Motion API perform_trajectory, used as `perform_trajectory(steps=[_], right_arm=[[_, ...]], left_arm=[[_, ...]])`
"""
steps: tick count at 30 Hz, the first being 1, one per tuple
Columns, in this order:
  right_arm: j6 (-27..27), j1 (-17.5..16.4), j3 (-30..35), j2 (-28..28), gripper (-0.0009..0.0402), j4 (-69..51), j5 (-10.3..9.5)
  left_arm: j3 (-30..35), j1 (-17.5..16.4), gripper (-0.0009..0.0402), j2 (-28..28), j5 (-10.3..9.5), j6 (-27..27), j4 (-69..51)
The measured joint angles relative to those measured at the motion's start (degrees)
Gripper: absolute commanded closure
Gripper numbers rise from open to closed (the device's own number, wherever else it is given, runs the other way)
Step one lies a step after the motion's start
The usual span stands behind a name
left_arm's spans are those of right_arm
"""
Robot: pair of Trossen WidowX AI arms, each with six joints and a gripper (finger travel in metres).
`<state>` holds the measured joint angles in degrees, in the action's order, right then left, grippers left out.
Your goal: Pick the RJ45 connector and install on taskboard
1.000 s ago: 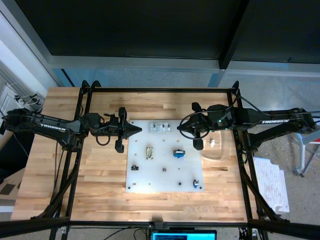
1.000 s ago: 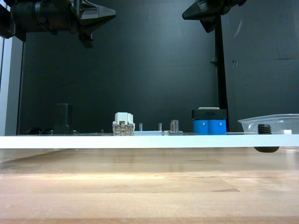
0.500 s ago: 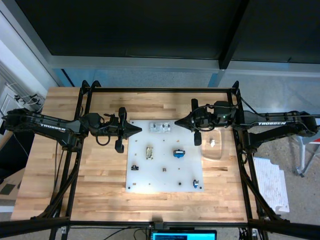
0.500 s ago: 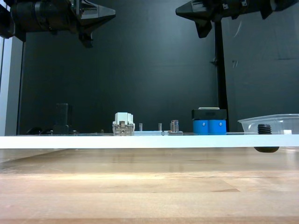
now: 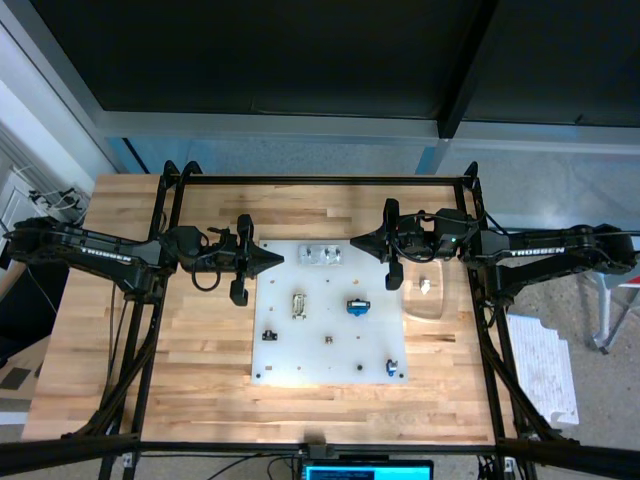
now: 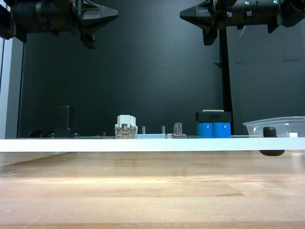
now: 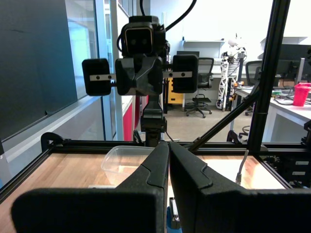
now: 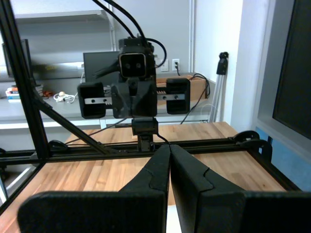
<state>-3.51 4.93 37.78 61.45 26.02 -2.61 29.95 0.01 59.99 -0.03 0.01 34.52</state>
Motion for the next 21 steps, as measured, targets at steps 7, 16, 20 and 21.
perform_trajectory(steps=[7, 16, 20, 21], right_arm=[[-1.9, -1.5, -2.3, 0.0, 0.0393, 2.9, 0.07], [-3.5, -1.9, -2.9, 0.0, 0.0393, 2.6, 0.26], [-3.3, -2.3, -2.9, 0.0, 0.0393, 2.3, 0.81], [-3.2, -2.7, -2.9, 0.0, 0.0393, 2.3, 1.33]], left_arm=[[0.0, 0.0, 0.0393, 0.0, 0.02, 0.0, 0.0], [0.0, 0.0, 0.0393, 0.0, 0.0, 0.0, 0.0], [0.0, 0.0, 0.0393, 0.0, 0.0, 0.0, 0.0], [0.0, 0.0, 0.0393, 0.0, 0.0, 0.0, 0.0]])
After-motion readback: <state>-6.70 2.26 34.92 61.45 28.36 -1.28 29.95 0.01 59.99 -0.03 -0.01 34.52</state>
